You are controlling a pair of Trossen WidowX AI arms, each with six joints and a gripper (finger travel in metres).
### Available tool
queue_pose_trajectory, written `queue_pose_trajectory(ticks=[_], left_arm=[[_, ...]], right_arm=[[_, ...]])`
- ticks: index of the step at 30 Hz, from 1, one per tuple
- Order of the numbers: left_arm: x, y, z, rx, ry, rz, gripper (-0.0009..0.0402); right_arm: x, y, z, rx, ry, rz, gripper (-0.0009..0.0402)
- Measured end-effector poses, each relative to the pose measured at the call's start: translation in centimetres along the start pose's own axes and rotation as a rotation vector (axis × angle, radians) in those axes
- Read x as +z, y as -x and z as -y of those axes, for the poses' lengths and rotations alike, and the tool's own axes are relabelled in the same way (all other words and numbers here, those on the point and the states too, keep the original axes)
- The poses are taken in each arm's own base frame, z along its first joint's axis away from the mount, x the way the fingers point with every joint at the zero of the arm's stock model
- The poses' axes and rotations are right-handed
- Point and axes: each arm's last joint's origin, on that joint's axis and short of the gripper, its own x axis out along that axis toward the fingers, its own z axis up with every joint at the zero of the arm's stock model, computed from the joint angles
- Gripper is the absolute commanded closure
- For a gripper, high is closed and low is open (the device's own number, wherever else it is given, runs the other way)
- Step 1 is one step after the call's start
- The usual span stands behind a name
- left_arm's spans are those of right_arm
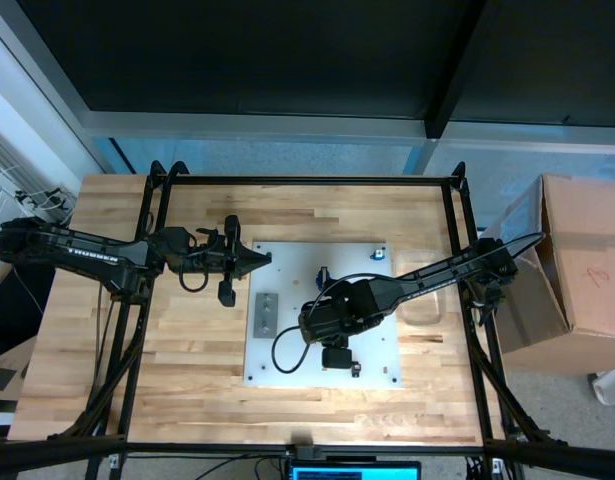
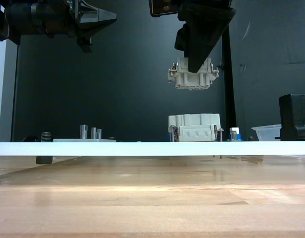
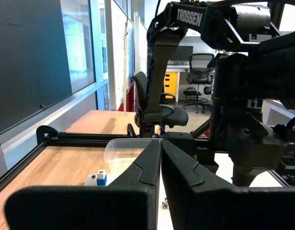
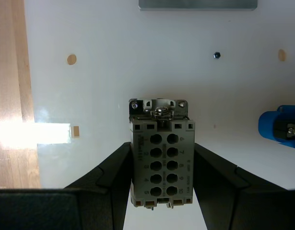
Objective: Remove the HAN10E connector from the taskboard and place in the container
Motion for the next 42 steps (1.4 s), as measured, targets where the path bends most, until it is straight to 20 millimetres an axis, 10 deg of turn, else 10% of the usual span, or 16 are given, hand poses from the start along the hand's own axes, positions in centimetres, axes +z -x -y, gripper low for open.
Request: queue_pose_trajectory(ticks=[16, 42], left_arm=[[0.0, 0.0, 0.0, 0.0, 0.0, 0.0, 0.0393], [0.0, 0.0, 0.0, 0.0, 0.0, 0.0, 0.0393]], right_arm=[[-1.9, 1.2, 0.1, -0.002, 0.02, -0.02, 0.0381], [-13.8, 2.2, 4.6, -0.05, -0.097, -0.109, 0.0381]])
